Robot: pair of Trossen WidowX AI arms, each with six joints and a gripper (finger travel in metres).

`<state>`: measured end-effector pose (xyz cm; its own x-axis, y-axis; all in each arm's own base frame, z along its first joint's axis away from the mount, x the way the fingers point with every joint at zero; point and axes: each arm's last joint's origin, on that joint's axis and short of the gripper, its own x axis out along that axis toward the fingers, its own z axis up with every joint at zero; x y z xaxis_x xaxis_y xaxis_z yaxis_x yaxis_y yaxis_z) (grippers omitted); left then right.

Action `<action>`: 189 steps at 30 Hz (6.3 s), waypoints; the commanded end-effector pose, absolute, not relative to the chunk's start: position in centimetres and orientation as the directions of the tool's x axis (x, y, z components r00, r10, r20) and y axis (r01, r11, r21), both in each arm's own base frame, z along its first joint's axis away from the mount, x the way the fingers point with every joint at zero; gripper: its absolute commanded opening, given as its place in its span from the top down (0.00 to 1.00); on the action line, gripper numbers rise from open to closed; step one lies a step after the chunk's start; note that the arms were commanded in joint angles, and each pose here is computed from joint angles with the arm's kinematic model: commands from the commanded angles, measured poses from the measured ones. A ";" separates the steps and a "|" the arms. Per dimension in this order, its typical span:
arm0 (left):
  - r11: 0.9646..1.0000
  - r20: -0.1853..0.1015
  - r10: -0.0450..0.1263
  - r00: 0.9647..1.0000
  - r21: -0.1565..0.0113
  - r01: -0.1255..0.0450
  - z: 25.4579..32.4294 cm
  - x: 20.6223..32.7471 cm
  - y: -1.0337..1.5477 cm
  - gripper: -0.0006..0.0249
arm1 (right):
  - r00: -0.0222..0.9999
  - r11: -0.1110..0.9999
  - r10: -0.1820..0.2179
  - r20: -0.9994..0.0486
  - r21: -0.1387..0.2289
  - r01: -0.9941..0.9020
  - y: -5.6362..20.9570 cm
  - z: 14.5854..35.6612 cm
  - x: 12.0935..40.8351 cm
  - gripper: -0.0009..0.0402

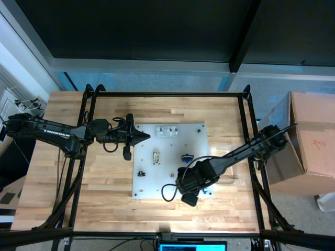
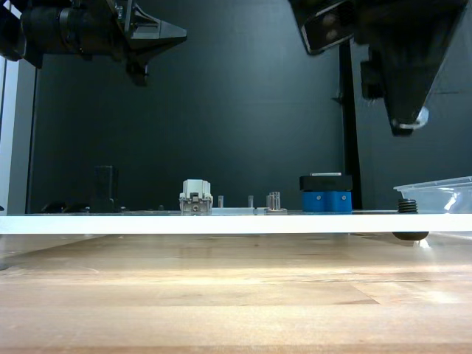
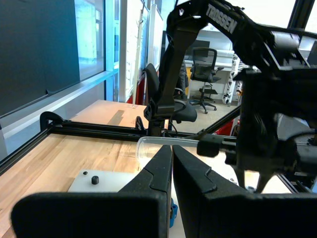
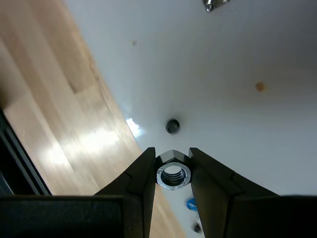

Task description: Unfasten the M12 nut and place it in the container

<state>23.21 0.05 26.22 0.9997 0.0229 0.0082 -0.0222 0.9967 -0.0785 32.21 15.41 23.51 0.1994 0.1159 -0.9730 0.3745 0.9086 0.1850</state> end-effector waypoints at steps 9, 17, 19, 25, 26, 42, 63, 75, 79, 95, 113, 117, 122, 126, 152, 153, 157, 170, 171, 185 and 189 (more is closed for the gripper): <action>0.997 0.008 0.023 1.000 -0.078 -0.022 26.23 23.2 0.06 0.98 | 0.231 0.960 0.098 -0.968 0.153 0.235 12.3 25.3 26.9 0.91; 0.997 0.009 0.023 1.000 -0.078 -0.022 26.23 23.2 0.06 0.98 | 0.215 0.981 0.083 -0.973 0.118 0.154 9.4 24.5 22.2 0.91; 0.997 0.008 0.023 1.000 -0.078 -0.022 26.23 23.2 0.06 0.98 | 0.208 0.984 0.078 -0.975 0.108 0.138 8.7 24.2 21.2 0.91; 0.997 0.009 0.023 1.000 -0.078 -0.022 26.23 23.2 0.06 0.98 | 0.190 0.989 0.067 -0.979 0.090 0.116 7.1 22.9 18.3 0.91; 0.997 0.009 0.023 1.000 -0.078 -0.022 26.23 23.2 0.06 0.98 | 0.189 0.990 0.066 -0.980 0.088 0.106 7.0 22.7 18.0 0.91; 0.997 0.009 0.023 1.000 -0.078 -0.022 26.23 23.2 0.06 0.98 | 0.166 0.992 0.056 -0.985 0.074 0.107 6.3 17.8 16.4 0.91; 0.997 0.008 0.023 1.000 -0.078 -0.022 26.23 23.2 0.06 0.98 | 0.164 0.992 0.028 -0.986 0.047 0.114 6.3 15.4 16.7 0.47; 0.997 0.008 0.023 1.000 -0.078 -0.022 26.23 23.2 0.06 0.98 | 0.140 0.993 0.019 -0.990 0.035 0.110 6.5 17.8 16.9 0.28; 0.997 0.008 0.023 1.000 -0.078 -0.022 26.23 23.2 0.06 0.98 | 0.135 0.993 0.016 -0.991 0.031 0.110 6.4 20.3 16.8 0.32; 0.997 0.008 0.023 1.000 -0.078 -0.022 26.23 23.2 0.06 0.98 | 0.274 0.995 -0.008 -0.962 0.018 0.093 5.0 28.5 18.5 0.97; 0.997 0.008 0.023 1.000 -0.078 -0.022 26.23 23.2 0.06 0.98 | 0.754 0.995 -0.069 -0.653 0.013 0.102 0.0 30.7 24.0 0.98; 0.997 0.008 0.023 1.000 -0.078 -0.022 26.23 23.2 0.06 0.98 | 0.857 0.994 -0.080 -0.509 0.023 0.106 -0.5 30.3 25.1 0.98; 0.997 0.008 0.023 1.000 -0.078 -0.022 26.23 23.2 0.06 0.98 | 0.942 0.998 -0.010 -0.335 0.058 0.032 -0.3 29.3 26.0 0.98; 0.997 0.008 0.023 1.000 -0.078 -0.022 26.23 23.2 0.06 0.98 | 0.978 0.998 -0.008 -0.209 0.061 0.021 -0.3 28.7 26.1 0.98; 0.997 0.008 0.023 1.000 -0.078 -0.022 26.23 23.2 0.06 0.98 | 1.000 0.995 -0.017 0.015 0.095 0.015 -0.9 27.2 25.5 0.98; 0.997 0.008 0.023 1.000 -0.078 -0.022 26.23 23.2 0.06 0.98 | 1.000 0.995 -0.016 0.015 0.095 0.015 -0.9 27.2 25.5 0.98; 0.997 0.008 0.023 1.000 -0.078 -0.022 26.23 23.2 0.06 0.98 | 1.000 0.995 -0.005 0.017 0.096 0.004 -0.8 27.2 25.5 0.98; 0.997 0.008 0.023 1.000 -0.078 -0.022 26.23 23.2 0.06 0.97 | 1.000 0.995 0.006 0.019 0.098 -0.008 -0.7 27.2 25.5 0.98; 0.997 0.008 0.023 1.000 -0.078 -0.022 26.23 23.2 0.06 0.98 | 1.000 0.995 0.006 0.019 0.097 -0.008 -0.7 27.2 25.5 0.98; 0.997 0.008 0.023 1.000 -0.078 -0.022 26.23 23.2 0.06 0.98 | 1.000 0.995 0.005 0.017 0.097 -0.006 -0.7 27.2 25.5 0.98; 0.997 0.008 0.023 1.000 -0.078 -0.022 26.23 23.2 0.06 0.98 | 1.000 0.995 0.005 0.017 0.097 -0.006 -0.7 27.2 25.5 0.98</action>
